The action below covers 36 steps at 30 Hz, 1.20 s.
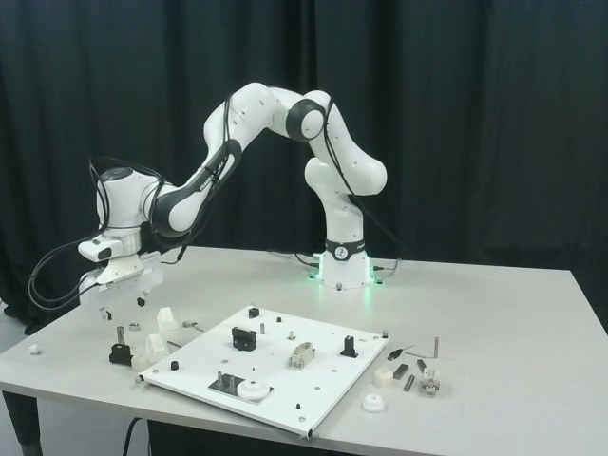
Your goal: Remove large gear.
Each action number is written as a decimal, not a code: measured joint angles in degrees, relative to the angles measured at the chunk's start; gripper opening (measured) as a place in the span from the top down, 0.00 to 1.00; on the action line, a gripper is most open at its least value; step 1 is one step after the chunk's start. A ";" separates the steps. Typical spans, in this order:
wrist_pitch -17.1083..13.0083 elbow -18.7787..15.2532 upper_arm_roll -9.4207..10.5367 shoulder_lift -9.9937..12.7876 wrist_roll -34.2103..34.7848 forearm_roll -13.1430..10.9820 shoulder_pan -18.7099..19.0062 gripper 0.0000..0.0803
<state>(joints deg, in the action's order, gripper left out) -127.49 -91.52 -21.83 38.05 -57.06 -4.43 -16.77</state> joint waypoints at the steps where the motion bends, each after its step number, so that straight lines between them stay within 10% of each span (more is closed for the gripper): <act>1: 0.32 0.00 -0.01 -0.15 0.05 -0.10 0.12 0.00; 20: 10.51 -2.03 -0.47 -5.14 0.69 -6.08 6.34 0.00; 36: 9.41 -7.80 -0.48 -9.53 8.30 -9.91 16.04 0.00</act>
